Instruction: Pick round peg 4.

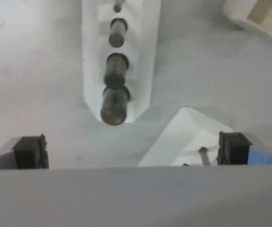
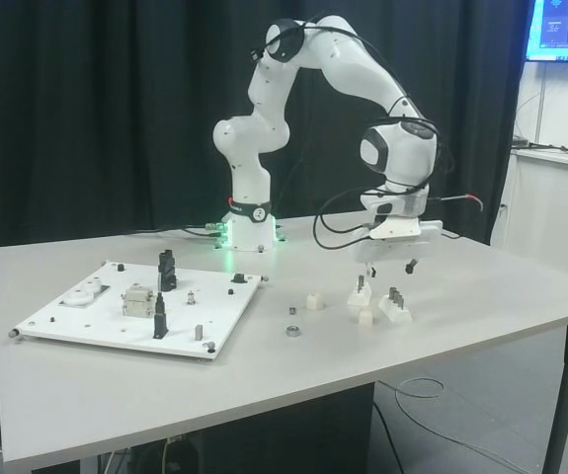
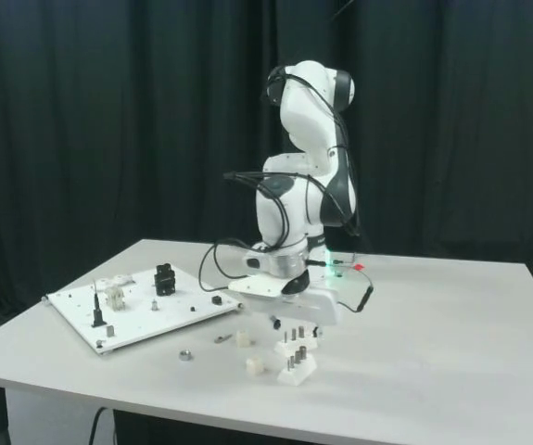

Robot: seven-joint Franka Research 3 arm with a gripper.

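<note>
Round pegs upright in their white holder, gripper above

Left to right on the grey table (image 2: 481, 296): the white assembly board (image 2: 135, 311), a small white block (image 2: 314, 301), then the peg holder (image 1: 119, 56) with its row of round pegs (image 1: 114, 106) (four show in the wrist view). The gripper (image 1: 131, 150) hangs above, fingers spread, pinching nothing.

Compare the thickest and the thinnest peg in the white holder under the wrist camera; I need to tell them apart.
In the wrist view the thickest peg stands at one end of the white holder, nearest the gripper, and is plainly the widest. The thinnest peg stands at the opposite end, far narrower and partly cut off by the picture's edge. Both are dark, round and upright in the same single row.
</note>
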